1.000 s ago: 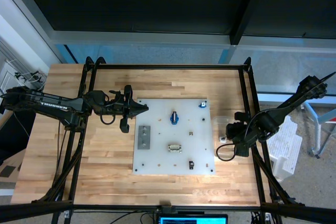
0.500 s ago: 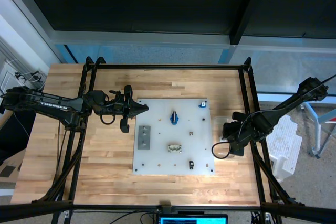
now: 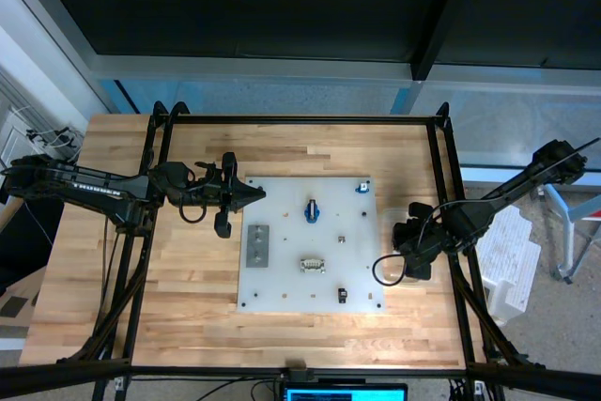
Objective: Pick the USB connector and install on taskboard
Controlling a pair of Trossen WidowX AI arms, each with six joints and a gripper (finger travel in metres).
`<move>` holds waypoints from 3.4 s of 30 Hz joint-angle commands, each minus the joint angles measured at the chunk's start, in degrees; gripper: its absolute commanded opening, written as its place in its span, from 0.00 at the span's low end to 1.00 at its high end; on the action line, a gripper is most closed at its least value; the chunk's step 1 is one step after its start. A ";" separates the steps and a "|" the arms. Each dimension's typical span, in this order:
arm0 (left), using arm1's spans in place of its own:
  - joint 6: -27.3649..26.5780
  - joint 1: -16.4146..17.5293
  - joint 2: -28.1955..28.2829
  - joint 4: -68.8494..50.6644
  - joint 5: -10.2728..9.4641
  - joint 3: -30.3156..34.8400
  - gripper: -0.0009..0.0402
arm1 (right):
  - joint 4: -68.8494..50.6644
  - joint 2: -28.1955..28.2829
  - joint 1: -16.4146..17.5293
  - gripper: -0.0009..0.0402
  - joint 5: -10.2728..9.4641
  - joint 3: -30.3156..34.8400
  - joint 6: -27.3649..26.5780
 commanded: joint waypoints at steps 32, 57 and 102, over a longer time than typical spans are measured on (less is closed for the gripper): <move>0.02 0.00 0.02 0.00 0.00 0.00 0.02 | 6.21 3.06 -0.83 0.21 -1.51 -4.26 -1.57; 0.02 0.02 0.02 0.00 0.00 0.00 0.02 | 6.78 -0.48 -0.13 0.02 -2.08 -5.66 -1.55; 0.02 0.00 0.02 0.00 0.00 0.02 0.02 | -7.45 -1.92 0.81 0.02 -1.55 12.17 -4.04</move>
